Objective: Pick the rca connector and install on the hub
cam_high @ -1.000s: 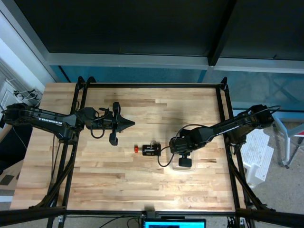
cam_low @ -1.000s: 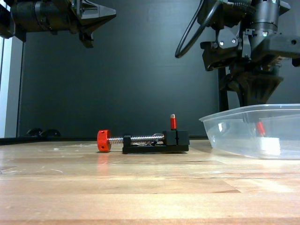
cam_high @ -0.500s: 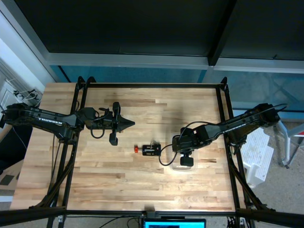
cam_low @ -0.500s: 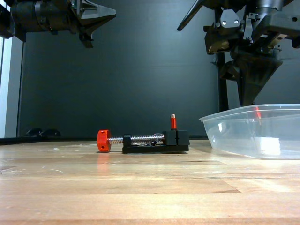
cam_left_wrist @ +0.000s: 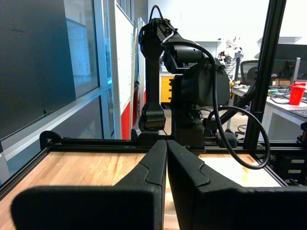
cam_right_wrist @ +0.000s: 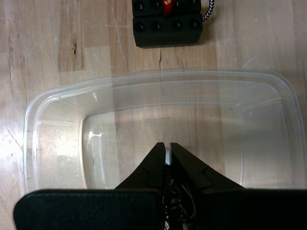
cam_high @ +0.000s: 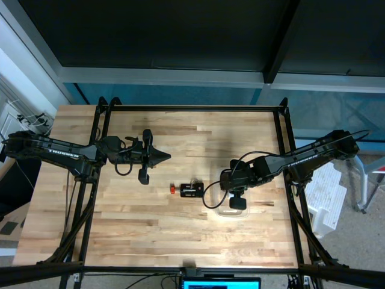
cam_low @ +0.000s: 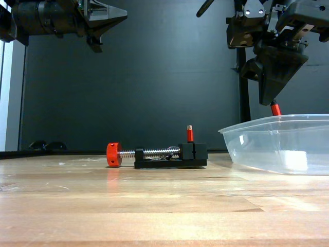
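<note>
Wood planks form the desk (cam_high: 150,232), ringed by a black metal frame, with a dark wall panel behind it in the low view. The left arm stretches level from its edge, high above the boards, and its left pincer (cam_high: 167,157) is clenched on nothing; its own camera shows the two fingers pressed flat together, pointing across at the other arm's base. The right arm reaches inward with its wrist bent down, so the right pincer (cam_low: 271,102) hangs tips-down over a clear plastic tray (cam_low: 247,146), just above the rim. From above, the tray is mostly hidden under that wrist, while the right wrist view shows its floor bare.

Left of the tray and apart from it lies the hub (cam_low: 169,157), a black block with a threaded rod and a red knob (cam_low: 113,154) at its far-left end and a short red post standing on top.

The rca connector (cam_low: 276,109) is pinched in the right pincer. Only the low view shows it clearly, as a small red piece poking out beneath the fingertips at rim height.
</note>
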